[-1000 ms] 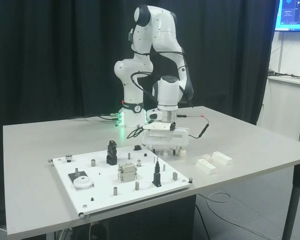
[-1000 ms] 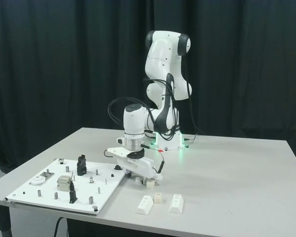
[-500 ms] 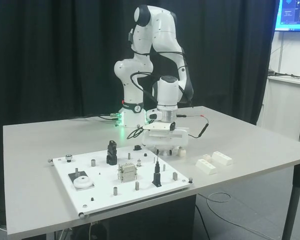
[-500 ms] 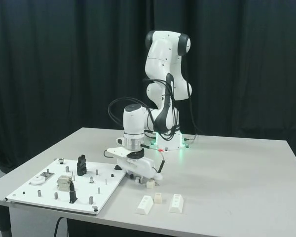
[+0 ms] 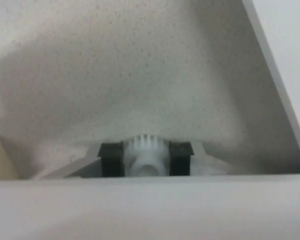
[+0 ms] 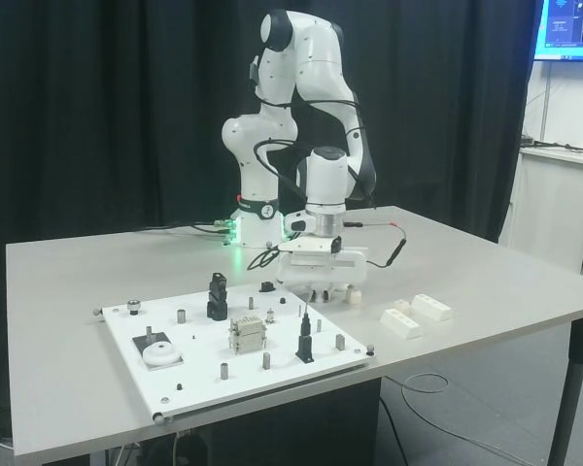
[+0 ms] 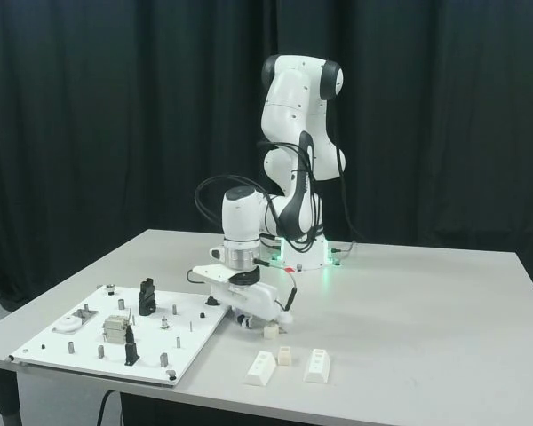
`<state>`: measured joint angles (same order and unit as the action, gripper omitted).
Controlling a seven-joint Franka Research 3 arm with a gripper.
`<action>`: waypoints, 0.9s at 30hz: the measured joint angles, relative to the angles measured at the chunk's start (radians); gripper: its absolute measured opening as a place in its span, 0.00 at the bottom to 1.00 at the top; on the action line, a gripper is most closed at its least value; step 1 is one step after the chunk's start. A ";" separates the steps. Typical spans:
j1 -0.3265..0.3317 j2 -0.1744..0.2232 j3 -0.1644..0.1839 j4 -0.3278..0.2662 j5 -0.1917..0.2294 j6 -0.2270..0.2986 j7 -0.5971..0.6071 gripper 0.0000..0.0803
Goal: Pick small gear.
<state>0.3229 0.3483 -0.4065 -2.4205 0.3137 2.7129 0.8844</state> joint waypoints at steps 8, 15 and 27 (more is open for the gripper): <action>0.000 -0.002 0.001 0.007 0.000 0.000 0.000 0.24; -0.001 -0.009 0.000 0.019 0.000 0.000 0.000 0.24; -0.001 -0.035 -0.009 0.024 -0.002 -0.004 0.000 0.24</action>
<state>0.3222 0.3132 -0.4153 -2.3966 0.3118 2.7093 0.8843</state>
